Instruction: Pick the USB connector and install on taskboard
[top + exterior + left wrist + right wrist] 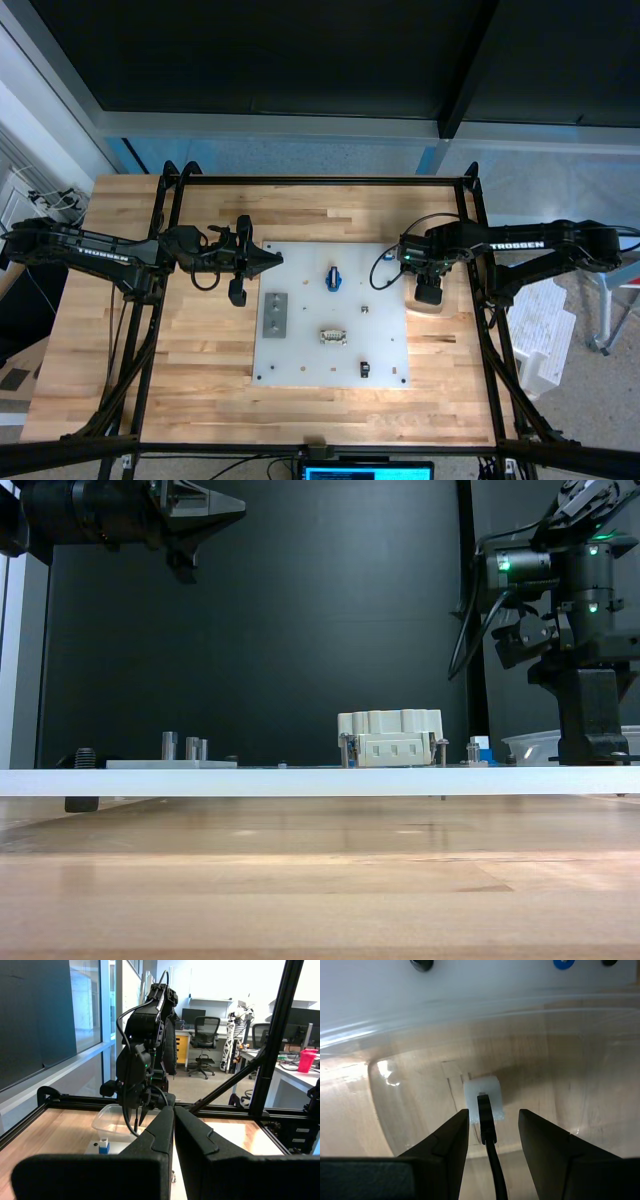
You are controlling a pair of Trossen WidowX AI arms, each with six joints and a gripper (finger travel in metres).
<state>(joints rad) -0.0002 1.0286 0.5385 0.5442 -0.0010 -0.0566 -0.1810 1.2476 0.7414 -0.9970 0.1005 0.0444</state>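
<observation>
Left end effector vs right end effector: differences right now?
Left end effector is shut; right end effector is open, straddling the black plug. Left lies level, high over the white board's left edge; right points down into the clear tub beside the board. Both hold nothing.

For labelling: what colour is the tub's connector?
White block, black plug; right wrist view; right tool open over it; left tool shut, raised over taskboard edge.

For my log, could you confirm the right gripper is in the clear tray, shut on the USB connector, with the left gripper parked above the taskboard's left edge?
Not shut: the right wrist view shows the right gripper open, fingers either side of the USB connector. It is in the clear tray, and the left gripper is parked above the taskboard's left edge.
</observation>
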